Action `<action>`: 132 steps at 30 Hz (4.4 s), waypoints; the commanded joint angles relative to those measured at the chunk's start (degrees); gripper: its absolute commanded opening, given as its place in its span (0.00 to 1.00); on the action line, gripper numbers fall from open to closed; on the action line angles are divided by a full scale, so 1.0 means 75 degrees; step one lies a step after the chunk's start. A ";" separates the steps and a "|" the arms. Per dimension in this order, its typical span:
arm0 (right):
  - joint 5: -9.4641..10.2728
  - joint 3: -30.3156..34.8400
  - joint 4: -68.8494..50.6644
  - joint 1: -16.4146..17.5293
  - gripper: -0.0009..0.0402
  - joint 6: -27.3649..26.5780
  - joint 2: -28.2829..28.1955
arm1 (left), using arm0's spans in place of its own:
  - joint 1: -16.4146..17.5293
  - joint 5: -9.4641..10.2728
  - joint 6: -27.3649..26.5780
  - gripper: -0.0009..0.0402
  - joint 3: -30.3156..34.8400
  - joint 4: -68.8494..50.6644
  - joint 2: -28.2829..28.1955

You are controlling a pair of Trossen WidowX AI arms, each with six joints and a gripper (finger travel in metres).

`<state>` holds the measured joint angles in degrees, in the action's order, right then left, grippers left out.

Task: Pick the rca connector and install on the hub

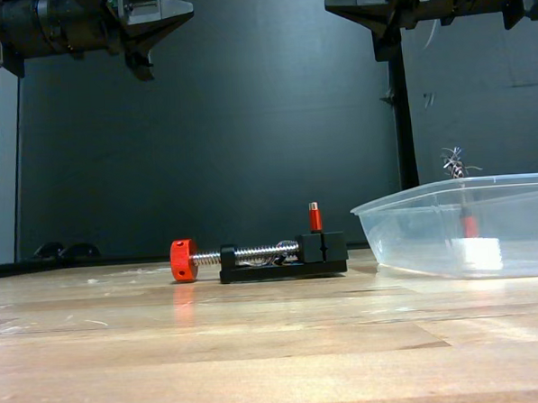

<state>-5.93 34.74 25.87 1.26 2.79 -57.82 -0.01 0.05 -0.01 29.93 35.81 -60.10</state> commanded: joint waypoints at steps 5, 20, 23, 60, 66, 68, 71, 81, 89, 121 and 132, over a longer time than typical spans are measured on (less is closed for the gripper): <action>0.0256 0.0289 -0.1431 0.0055 0.02 0.0600 -0.0003 | 0.0000 0.0000 0.0000 0.02 0.0003 0.0003 0.0000; 0.0166 0.1699 -0.6475 0.0627 0.02 0.1072 -0.0006 | 0.0000 0.0000 0.0000 0.02 0.0003 0.0006 -0.0003; 0.0163 0.2055 -0.7481 0.0769 0.02 0.1218 -0.0096 | 0.0000 0.0000 0.0000 0.02 0.0003 0.0003 -0.0003; 0.0341 0.4776 -1.2193 0.2238 0.02 0.1617 -0.3474 | 0.0000 0.0000 0.0000 0.02 0.0003 0.0003 -0.0003; 0.0338 0.4774 -1.2141 0.2296 0.05 0.1588 -0.3794 | 0.0003 0.0000 0.0000 0.02 0.0003 0.0006 0.0000; 0.0335 0.4774 -1.2097 0.2320 0.09 0.1588 -0.3885 | 0.0000 0.0000 0.0000 0.02 0.0003 0.0003 -0.0003; 0.0338 0.4771 -1.2039 0.2340 0.15 0.1597 -0.4019 | 0.0000 0.0000 0.0000 0.02 0.0003 0.0006 -0.0003; 0.0335 0.4750 -1.1707 0.2390 0.31 0.1772 -0.4249 | 0.0000 0.0000 0.0000 0.02 0.0003 0.0003 -0.0003; 0.0338 0.4730 -1.1677 0.2407 0.38 0.1769 -0.4578 | 0.0000 0.0000 0.0000 0.02 0.0003 0.0003 -0.0003; 0.0332 0.4555 -1.1097 0.2527 0.38 0.1961 -0.4861 | 0.0000 0.0000 0.0000 0.02 0.0003 0.0006 -0.0003; 0.0326 0.4380 -1.0908 0.2535 0.38 0.2002 -0.4864 | 0.0000 0.0000 0.0000 0.02 0.0003 0.0003 -0.0003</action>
<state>-3.44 67.94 -56.21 20.25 17.76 -94.28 -0.01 0.05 -0.03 29.93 35.81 -60.10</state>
